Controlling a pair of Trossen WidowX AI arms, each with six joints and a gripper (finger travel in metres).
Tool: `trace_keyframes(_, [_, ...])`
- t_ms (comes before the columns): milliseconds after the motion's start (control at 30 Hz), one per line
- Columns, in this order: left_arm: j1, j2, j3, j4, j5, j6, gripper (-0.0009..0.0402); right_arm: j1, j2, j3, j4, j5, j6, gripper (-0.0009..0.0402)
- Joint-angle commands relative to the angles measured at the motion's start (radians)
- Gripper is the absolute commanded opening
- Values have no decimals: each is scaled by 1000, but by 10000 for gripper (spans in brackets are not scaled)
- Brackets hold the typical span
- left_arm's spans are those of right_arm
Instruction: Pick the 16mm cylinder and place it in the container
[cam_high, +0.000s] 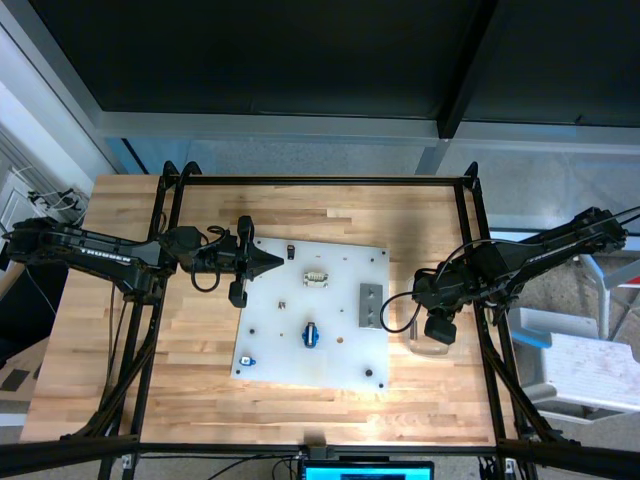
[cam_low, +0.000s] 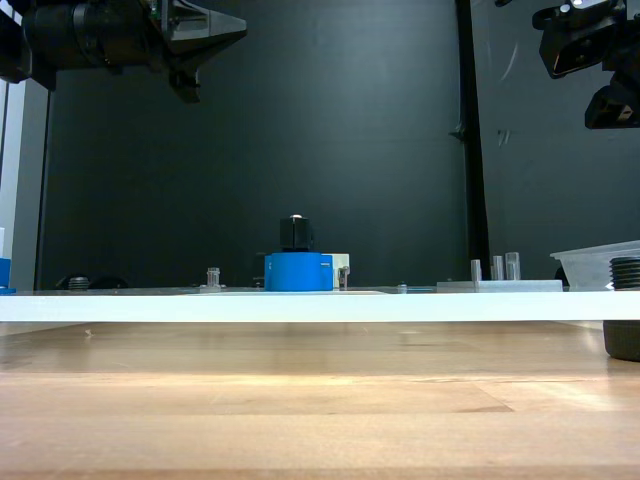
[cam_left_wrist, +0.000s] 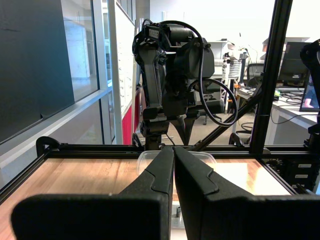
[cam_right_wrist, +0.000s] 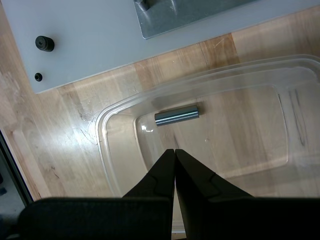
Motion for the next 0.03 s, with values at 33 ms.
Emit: trace_keyframes(33, [0, 0, 0, 0, 0, 0, 0, 0, 0, 0, 0, 0, 0, 0])
